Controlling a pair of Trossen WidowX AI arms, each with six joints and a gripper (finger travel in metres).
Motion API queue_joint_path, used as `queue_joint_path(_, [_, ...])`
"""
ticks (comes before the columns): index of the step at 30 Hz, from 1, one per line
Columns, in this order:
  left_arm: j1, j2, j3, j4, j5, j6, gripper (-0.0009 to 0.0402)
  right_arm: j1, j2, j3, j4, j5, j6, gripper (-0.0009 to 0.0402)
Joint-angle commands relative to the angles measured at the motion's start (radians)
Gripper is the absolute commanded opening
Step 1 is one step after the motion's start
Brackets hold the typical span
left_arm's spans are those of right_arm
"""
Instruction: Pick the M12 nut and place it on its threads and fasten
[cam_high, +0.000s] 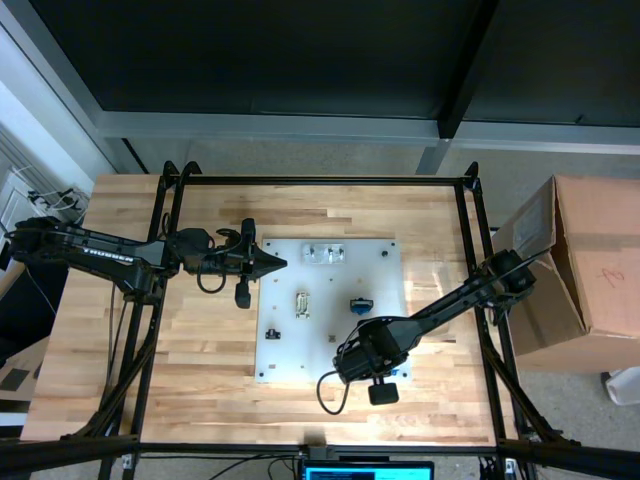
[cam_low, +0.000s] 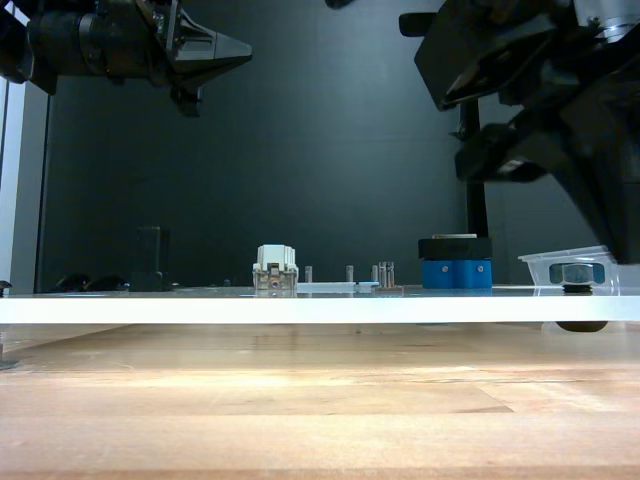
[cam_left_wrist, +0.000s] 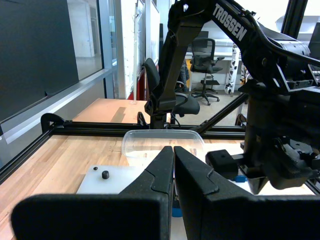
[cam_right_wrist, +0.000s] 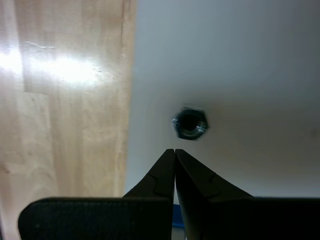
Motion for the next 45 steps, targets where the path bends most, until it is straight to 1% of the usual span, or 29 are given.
queue_joint_path(1, [0.0,0.0,0.0,0.0,0.0,0.0,0.0,0.002,-0.011,0.002,-0.013,0.073,0.023,0.0])
queue_joint_path(3, [0.0,0.0,0.0,0.0,0.0,0.0,0.0,0.002,-0.013,0.002,-0.02,0.112,0.024,0.0])
queue_joint_path(5, [0.0,0.0,0.0,0.0,0.0,0.0,0.0,0.003,-0.013,0.002,-0.021,0.14,0.026,0.0])
queue_joint_path(8, [0.0,0.0,0.0,0.0,0.0,0.0,0.0,0.005,-0.011,0.001,-0.016,0.166,0.039,0.0])
queue_joint_path(19, [0.0,0.0,0.0,0.0,0.0,0.0,0.0,0.01,0.0,-0.023,0.035,0.165,0.039,0.0])
queue_joint_path(21, [0.0,0.0,0.0,0.0,0.0,0.0,0.0,0.01,0.0,-0.023,0.035,0.157,0.039,0.0])
queue_joint_path(22, [0.0,0.0,0.0,0.0,0.0,0.0,0.0,0.01,0.0,-0.023,0.038,0.13,0.037,0.0])
queue_joint_path(23, [0.0,0.0,0.0,0.0,0.0,0.0,0.0,0.01,0.0,-0.023,0.043,0.067,0.018,0.0])
queue_joint_path(24, [0.0,0.0,0.0,0.0,0.0,0.0,0.0,0.01,0.0,-0.023,0.051,-0.02,-0.016,0.0])
queue_joint_path(25, [0.0,0.0,0.0,0.0,0.0,0.0,0.0,0.01,0.0,-0.023,0.057,-0.09,-0.043,0.0])
queue_joint_path(26, [0.0,0.0,0.0,0.0,0.0,0.0,0.0,0.01,0.0,-0.023,0.058,-0.109,-0.05,0.0])
queue_joint_path(27, [0.0,0.0,0.0,0.0,0.0,0.0,0.0,0.01,0.0,-0.023,0.054,-0.091,-0.048,0.0])
queue_joint_path(29, [0.0,0.0,0.0,0.0,0.0,0.0,0.0,0.01,-0.006,-0.023,0.04,-0.032,-0.039,0.0])
queue_joint_path(32, [0.0,0.0,0.0,0.0,0.0,0.0,0.0,0.01,-0.009,-0.018,0.013,0.04,-0.032,0.0])
queue_joint_path(34, [0.0,0.0,0.0,0.0,0.0,0.0,0.0,0.01,-0.012,-0.016,0.005,0.061,-0.028,0.0])
queue_joint_path(37, [0.0,0.0,0.0,0.0,0.0,0.0,0.0,0.01,-0.014,-0.015,0.005,0.063,-0.029,0.0])
queue_joint_path(38, [0.0,0.0,0.0,0.0,0.0,0.0,0.0,0.01,-0.015,-0.015,0.005,0.071,-0.029,0.0])
queue_joint_path(41, [0.0,0.0,0.0,0.0,0.0,0.0,0.0,0.01,-0.015,-0.015,0.005,0.132,-0.028,0.0])
queue_joint_path(45, [0.0,0.0,0.0,0.0,0.0,0.0,0.0,0.01,-0.015,-0.016,0.013,0.183,-0.006,0.0])
